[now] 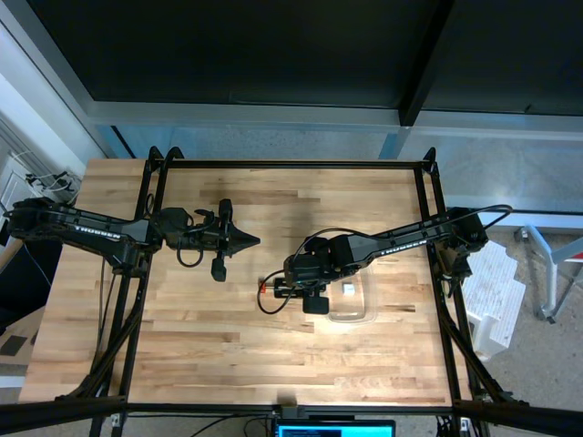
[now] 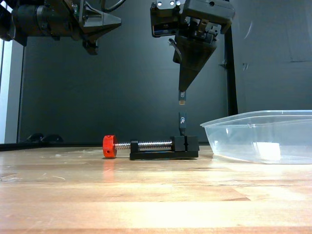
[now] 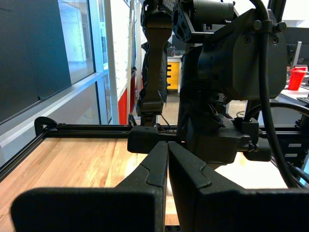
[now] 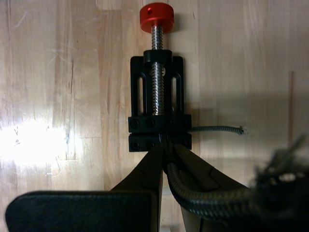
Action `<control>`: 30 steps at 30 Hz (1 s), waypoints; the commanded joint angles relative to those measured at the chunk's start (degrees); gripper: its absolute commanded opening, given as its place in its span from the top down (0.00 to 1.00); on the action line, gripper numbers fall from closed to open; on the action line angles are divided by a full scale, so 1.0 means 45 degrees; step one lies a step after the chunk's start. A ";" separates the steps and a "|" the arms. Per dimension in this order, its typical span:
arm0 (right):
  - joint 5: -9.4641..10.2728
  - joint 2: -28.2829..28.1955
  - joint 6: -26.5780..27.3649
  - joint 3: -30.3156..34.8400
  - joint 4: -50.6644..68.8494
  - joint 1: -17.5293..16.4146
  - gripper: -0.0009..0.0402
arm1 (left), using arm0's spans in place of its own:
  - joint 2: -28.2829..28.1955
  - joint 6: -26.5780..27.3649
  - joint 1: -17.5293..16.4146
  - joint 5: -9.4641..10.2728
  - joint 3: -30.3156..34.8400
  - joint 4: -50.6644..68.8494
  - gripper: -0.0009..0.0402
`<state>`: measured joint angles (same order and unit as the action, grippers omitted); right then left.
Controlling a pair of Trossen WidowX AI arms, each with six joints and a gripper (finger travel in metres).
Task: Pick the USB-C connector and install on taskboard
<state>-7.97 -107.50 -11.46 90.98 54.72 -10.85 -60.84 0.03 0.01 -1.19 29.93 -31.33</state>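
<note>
USB-C connector (image 2: 182, 99) is in the air straight above the taskboard (image 2: 164, 148), plug end down with its metal tip showing. There's a small gap to the dark post (image 2: 182, 123) standing up from the taskboard's block end, so no contact; the low view shows them lined up. Right gripper (image 2: 182, 92) points straight down over the taskboard, fingers (image 4: 140, 174) clenched on the connector. From its wrist camera the plug is hidden in the pinch, and only a braided dark cable (image 4: 193, 195) comes out of it. Taskboard lies flat on the desk (image 2: 146, 200), with a threaded screw (image 2: 152, 145) running from the block to the red-orange knob (image 2: 109, 146). A thin grey pin (image 4: 216, 129) sticks out sideways from the block, frayed at its free end. Clear tray (image 2: 258, 139) sits on the desk near the taskboard's block end, on the side away from the knob; can't tell whether they touch. A small white cube (image 1: 349, 289) is inside it. Left gripper (image 1: 254, 241) hangs high, well apart from the taskboard, out past its knob end and farther back. Its fingers (image 3: 154, 169) are pressed together on nothing, tips aimed toward the taskboard side.
</note>
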 commanded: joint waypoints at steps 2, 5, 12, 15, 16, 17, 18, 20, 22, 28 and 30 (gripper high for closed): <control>0.0024 -0.0185 -0.0010 -0.0019 -0.0063 0.0044 0.98 | -0.0005 0.0000 -0.0005 0.0000 0.0005 -0.0015 0.98; 0.0000 -0.0185 -0.0005 -0.0024 -0.0087 0.0049 0.98 | -0.0005 0.0000 0.0000 0.0000 0.0005 -0.0005 0.98; 0.0019 -0.0355 -0.0015 -0.0024 -0.0078 0.0053 0.98 | -0.0005 0.0000 0.0000 0.0000 0.0005 -0.0005 0.98; 0.0034 -0.0350 -0.0010 -0.0024 -0.0078 0.0053 0.98 | -0.0005 0.0000 -0.0005 0.0000 0.0005 -0.0005 0.98; 0.0034 -0.0350 -0.0010 -0.0024 -0.0078 0.0053 0.98 | -0.0005 0.0000 0.0000 0.0000 0.0005 -0.0010 0.98; 0.0000 -0.0350 -0.0010 -0.0024 -0.0073 0.0053 0.98 | -0.0005 0.0000 0.0000 0.0000 0.0005 -0.0010 0.98; -0.0005 -0.0350 -0.0010 -0.0024 -0.0063 0.0053 0.98 | -0.0005 0.0000 0.0000 0.0000 0.0005 -0.0005 0.98; 0.0000 -0.0350 -0.0010 -0.0024 -0.0034 0.0058 0.98 | -0.0005 0.0000 -0.0005 0.0000 0.0005 0.0005 0.98; 0.0000 -0.0350 -0.0005 -0.0024 -0.0029 0.0058 0.98 | -0.0005 0.0000 0.0000 0.0000 0.0005 -0.0019 0.98; -0.0005 -0.0350 -0.0005 -0.0024 0.0053 0.0058 0.98 | -0.0005 0.0000 -0.0005 -0.0005 0.0005 -0.0005 0.98; 0.0000 -0.0350 -0.0005 -0.0024 0.0049 0.0058 0.98 | -0.0005 0.0000 0.0000 0.0000 0.0005 -0.0005 0.98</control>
<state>-7.94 -109.12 -11.46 90.89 54.89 -10.59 -60.84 0.03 0.01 -1.19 29.93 -31.35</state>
